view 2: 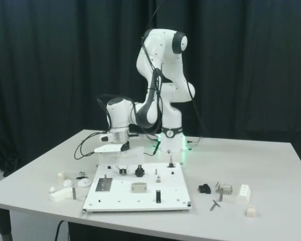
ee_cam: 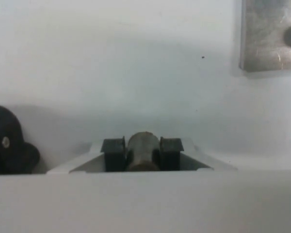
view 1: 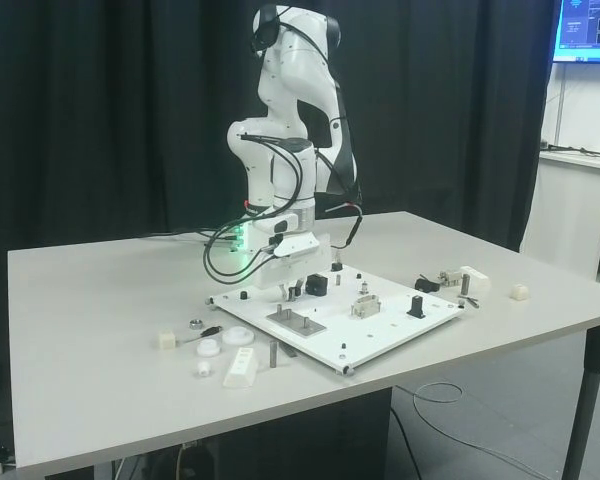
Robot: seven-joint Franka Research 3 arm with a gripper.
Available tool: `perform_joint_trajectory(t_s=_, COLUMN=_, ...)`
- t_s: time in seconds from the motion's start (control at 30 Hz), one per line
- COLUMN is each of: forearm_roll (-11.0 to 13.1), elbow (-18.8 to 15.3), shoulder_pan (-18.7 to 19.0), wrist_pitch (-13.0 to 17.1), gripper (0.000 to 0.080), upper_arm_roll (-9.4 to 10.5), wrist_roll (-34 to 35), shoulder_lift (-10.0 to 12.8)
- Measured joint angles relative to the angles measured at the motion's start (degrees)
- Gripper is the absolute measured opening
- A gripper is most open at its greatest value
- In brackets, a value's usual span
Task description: Remove round peg 4.
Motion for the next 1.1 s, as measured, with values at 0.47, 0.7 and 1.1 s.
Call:
perform_joint_trajectory(t_s=0.47, forearm_roll=-0.1, elbow=0.1, shoulder_pan=0.0, wrist_pitch=-0.2, gripper=0.0150, upper_arm_roll=0.00, wrist_roll=0.0, shoulder_lift=0.1)
perform_joint_trajectory(t_s=0.7, forearm_roll=-0.4, elbow=0.3, shoulder_pan=0.0, wrist_pitch=-0.6, gripper=0.0150, upper_arm_roll=-0.01, wrist_roll=0.0, shoulder_lift=0.2)
perform_joint_trajectory(t_s=1.1, forearm_roll=-0.7, elbow=0.5, shoulder_pan=0.0, wrist_pitch=-0.8, gripper=0.0150, upper_arm_roll=-0.01, wrist_roll=0.0, shoulder_lift=0.2)
